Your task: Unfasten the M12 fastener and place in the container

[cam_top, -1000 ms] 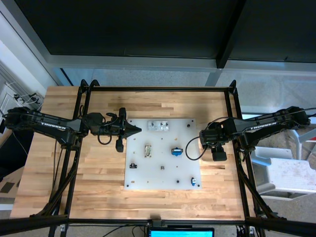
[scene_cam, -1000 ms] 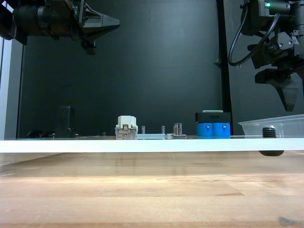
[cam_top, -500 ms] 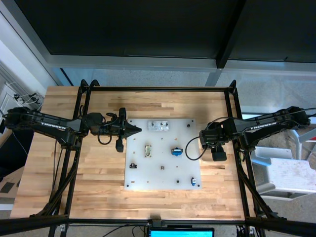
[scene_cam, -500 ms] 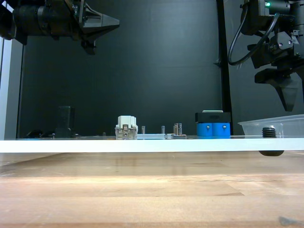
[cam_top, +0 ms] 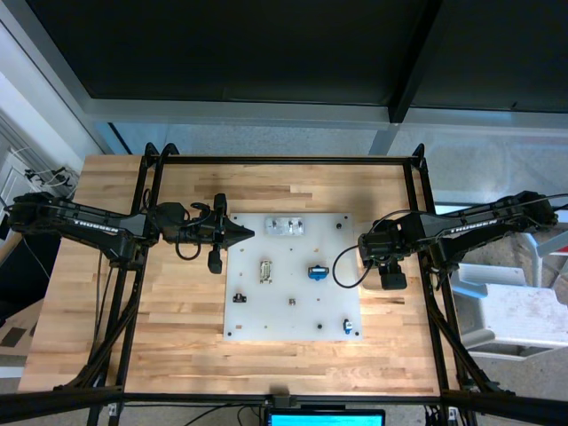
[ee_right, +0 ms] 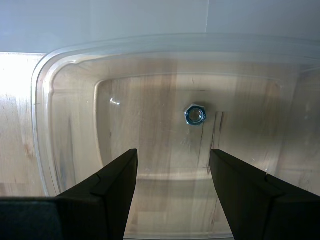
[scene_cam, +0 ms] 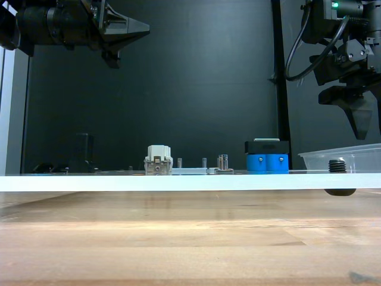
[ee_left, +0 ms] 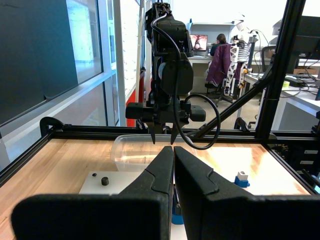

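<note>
Nut (ee_right: pixel 194 114) lies flat inside the container (ee_right: pixel 42 100), under the right gripper (ee_right: pixel 171 155), fingers wide. It should rise straight, clearing the walls. Left gripper (ee_left: pixel 173 150), fingers together, hangs by the left edge of the board (cam_top: pixel 257 324).

The low view's right edge cuts off the container (scene_cam: pixel 364 156).

Support: wooden table (cam_top: pixel 177 337) | laid flat at its middle: white square board (cam_top: pixel 266 319) | set on the wood beside the board's right edge: clear container (ee_right: pixel 37 100), grain seen through it | stood along the table's edges: black frame (cam_top: pixel 284 161)
</note>
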